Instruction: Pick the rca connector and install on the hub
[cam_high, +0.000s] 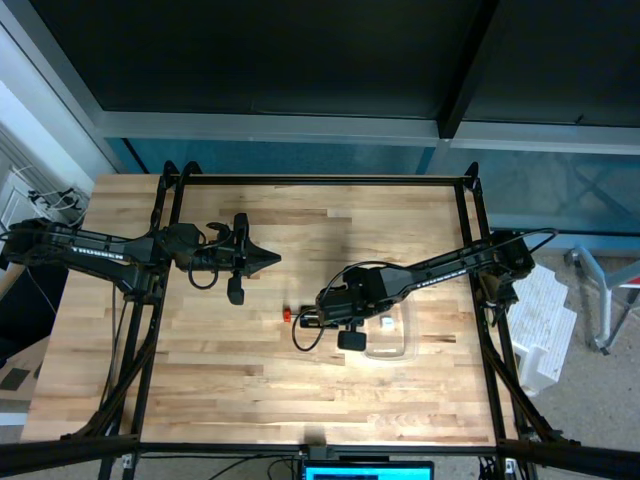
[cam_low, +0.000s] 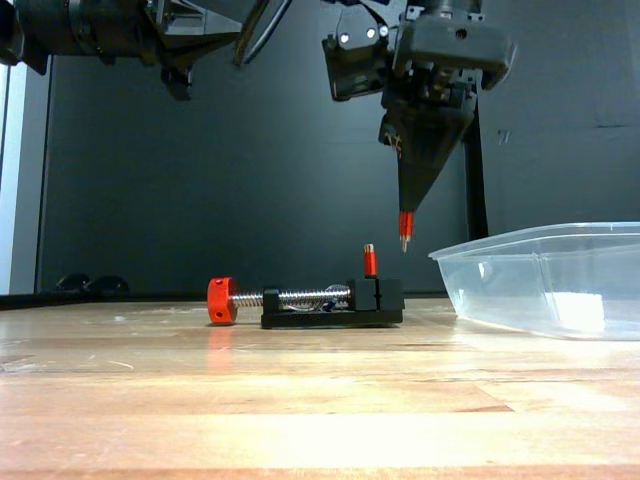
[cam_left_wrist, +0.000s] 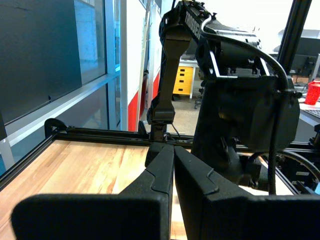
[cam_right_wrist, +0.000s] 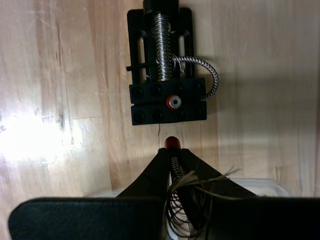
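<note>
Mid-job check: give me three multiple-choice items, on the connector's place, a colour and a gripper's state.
1. The rca connector is: A) plugged into the hub B) in the right gripper, in the air beside the hub C) in the left gripper.
2. The hub's knob is: A) blue B) red C) white.
3. The left gripper is: A) shut, empty, raised at the left B) open C) shut on the hub.
Key: B, a gap shows below its tip; B, plainly red; A, closed on nothing.
</note>
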